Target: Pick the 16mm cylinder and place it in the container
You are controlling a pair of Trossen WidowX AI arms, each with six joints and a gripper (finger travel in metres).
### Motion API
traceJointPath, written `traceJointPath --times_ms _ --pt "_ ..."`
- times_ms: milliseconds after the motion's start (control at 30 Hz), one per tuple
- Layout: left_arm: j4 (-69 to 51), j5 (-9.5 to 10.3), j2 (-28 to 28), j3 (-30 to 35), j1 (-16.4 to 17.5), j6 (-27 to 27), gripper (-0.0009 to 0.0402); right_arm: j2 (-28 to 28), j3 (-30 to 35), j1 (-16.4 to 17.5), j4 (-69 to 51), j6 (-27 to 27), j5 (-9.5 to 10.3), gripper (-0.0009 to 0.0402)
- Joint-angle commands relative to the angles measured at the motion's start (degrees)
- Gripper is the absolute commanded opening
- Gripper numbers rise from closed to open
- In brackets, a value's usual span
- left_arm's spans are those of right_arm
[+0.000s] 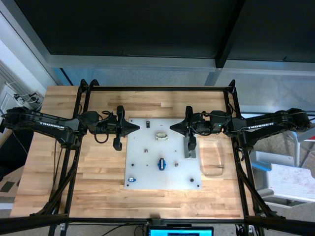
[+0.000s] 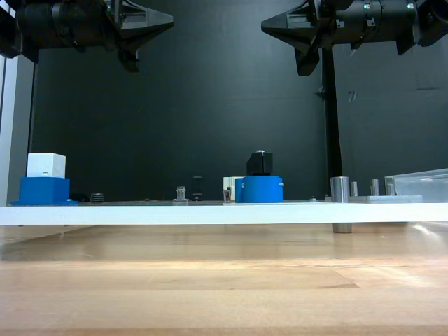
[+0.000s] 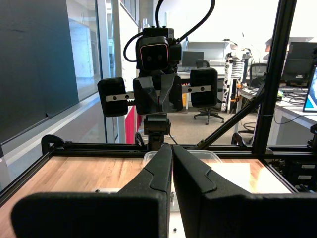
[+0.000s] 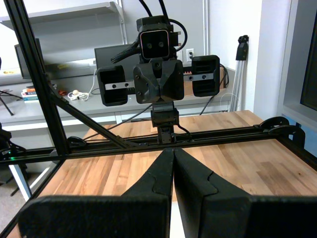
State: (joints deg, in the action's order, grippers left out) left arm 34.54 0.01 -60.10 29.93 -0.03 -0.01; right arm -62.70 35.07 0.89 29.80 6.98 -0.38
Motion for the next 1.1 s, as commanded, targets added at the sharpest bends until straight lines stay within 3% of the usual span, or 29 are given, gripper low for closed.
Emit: traceJointPath --times_ms 33,333,667,767,933,1100 --pt "0.0 0.00 0.0 0.0 0.0 0.0 0.0000 0.0 0.0 0.0 0.0 0.0 0.00 0.0000" --pt "0.0 0.00 0.0 0.0 0.0 0.0 0.0000 0.0 0.0 0.0 0.0 0.4 0.04 0.0000" --pt "0.0 0.00 0.0 0.0 0.0 0.0 0.0000 0.2 0.2 0.0 -7.2 6.3 0.57 0.0000" --pt "0.0 0.00 0.0 0.0 0.0 0.0 0.0000 0.2 2.3 0.1 -13.7 6.1 2.12 0.0000" --pt "0.0 0.00 0.0 0.0 0.0 0.0 0.0000 0.1 9.5 0.2 -30.4 4.4 2.23 0.0000" --pt "0.0 0.00 0.0 0.0 0.0 0.0 0.0000 -1.8 18.3 0.3 -49.2 2.5 3.67 0.0000"
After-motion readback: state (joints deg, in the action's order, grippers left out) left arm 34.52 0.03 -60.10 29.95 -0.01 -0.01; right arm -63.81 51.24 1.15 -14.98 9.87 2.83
